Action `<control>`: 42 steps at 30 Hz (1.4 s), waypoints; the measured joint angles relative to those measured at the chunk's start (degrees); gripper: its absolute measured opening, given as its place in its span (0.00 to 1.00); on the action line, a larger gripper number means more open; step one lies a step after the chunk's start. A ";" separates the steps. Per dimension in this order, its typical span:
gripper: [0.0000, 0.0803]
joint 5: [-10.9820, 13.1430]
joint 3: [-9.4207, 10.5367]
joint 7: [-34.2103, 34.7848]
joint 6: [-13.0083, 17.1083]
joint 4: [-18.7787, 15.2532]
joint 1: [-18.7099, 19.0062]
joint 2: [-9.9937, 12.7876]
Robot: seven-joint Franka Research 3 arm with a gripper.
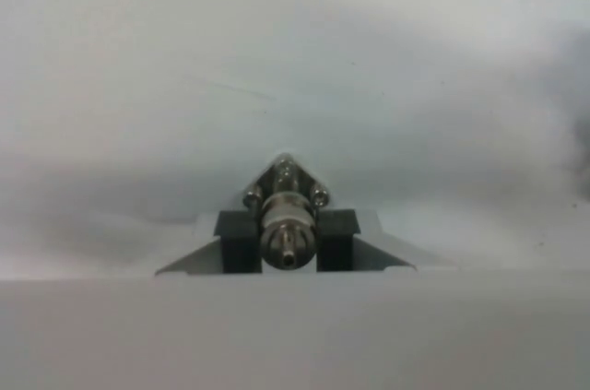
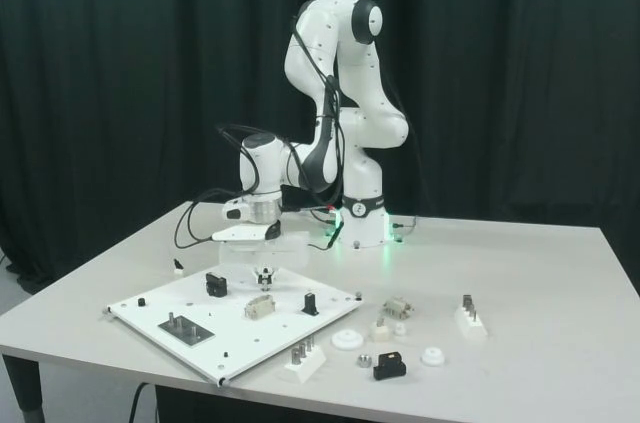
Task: Insert BNC.
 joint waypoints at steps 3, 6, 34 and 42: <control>0.16 0.00 -0.02 -2.12 0.00 0.00 0.00 0.00; 0.16 0.00 -0.04 -4.41 0.00 0.00 0.00 0.00; 0.16 0.00 -0.15 -23.45 0.33 0.00 0.00 0.06; 0.16 0.00 -0.16 -27.80 0.36 0.00 0.00 0.07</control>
